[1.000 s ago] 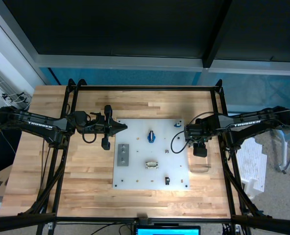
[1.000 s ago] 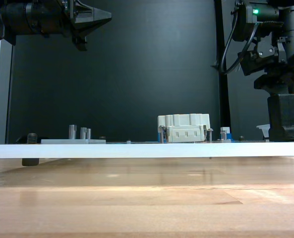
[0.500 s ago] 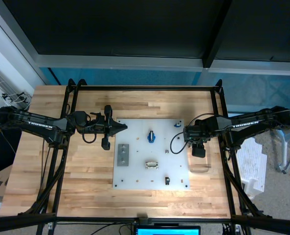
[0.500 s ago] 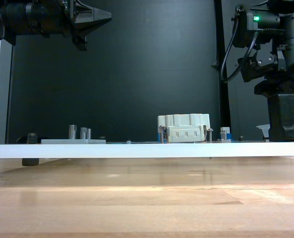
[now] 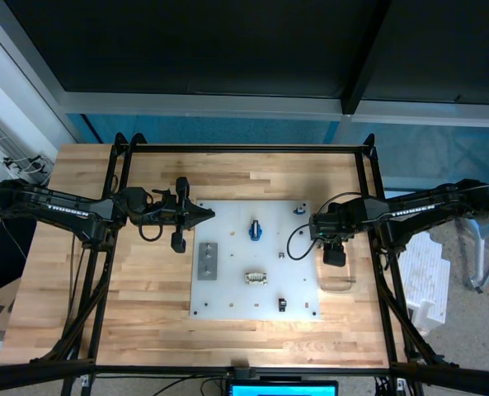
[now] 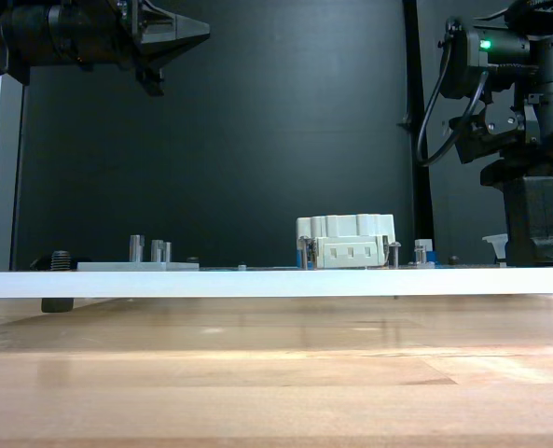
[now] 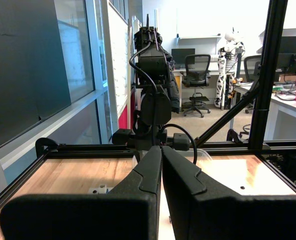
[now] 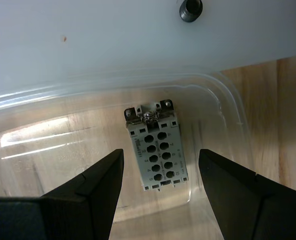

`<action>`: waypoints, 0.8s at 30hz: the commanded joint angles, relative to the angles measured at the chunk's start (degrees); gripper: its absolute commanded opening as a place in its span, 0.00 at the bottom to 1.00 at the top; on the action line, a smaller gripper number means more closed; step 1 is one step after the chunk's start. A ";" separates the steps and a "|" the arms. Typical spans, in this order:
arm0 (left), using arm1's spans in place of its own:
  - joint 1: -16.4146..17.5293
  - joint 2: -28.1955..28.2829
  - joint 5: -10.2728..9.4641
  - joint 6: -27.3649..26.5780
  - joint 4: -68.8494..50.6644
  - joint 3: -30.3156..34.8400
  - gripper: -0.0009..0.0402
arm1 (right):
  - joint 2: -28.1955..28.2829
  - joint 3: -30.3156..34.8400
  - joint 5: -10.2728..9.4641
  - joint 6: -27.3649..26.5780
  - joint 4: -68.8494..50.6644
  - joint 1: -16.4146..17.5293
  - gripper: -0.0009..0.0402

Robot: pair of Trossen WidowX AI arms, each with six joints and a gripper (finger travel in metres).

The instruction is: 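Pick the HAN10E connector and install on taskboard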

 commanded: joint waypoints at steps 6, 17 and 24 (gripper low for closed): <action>0.02 0.00 0.02 0.00 0.00 0.00 0.02 | 2.29 -0.07 -0.11 0.07 0.63 0.02 0.64; 0.02 0.00 0.02 0.00 0.00 0.00 0.02 | 2.60 -1.79 -0.11 2.58 3.87 0.04 0.81; 0.02 0.00 0.00 0.00 0.00 0.00 0.02 | 2.60 -3.69 0.00 3.06 5.86 0.11 0.81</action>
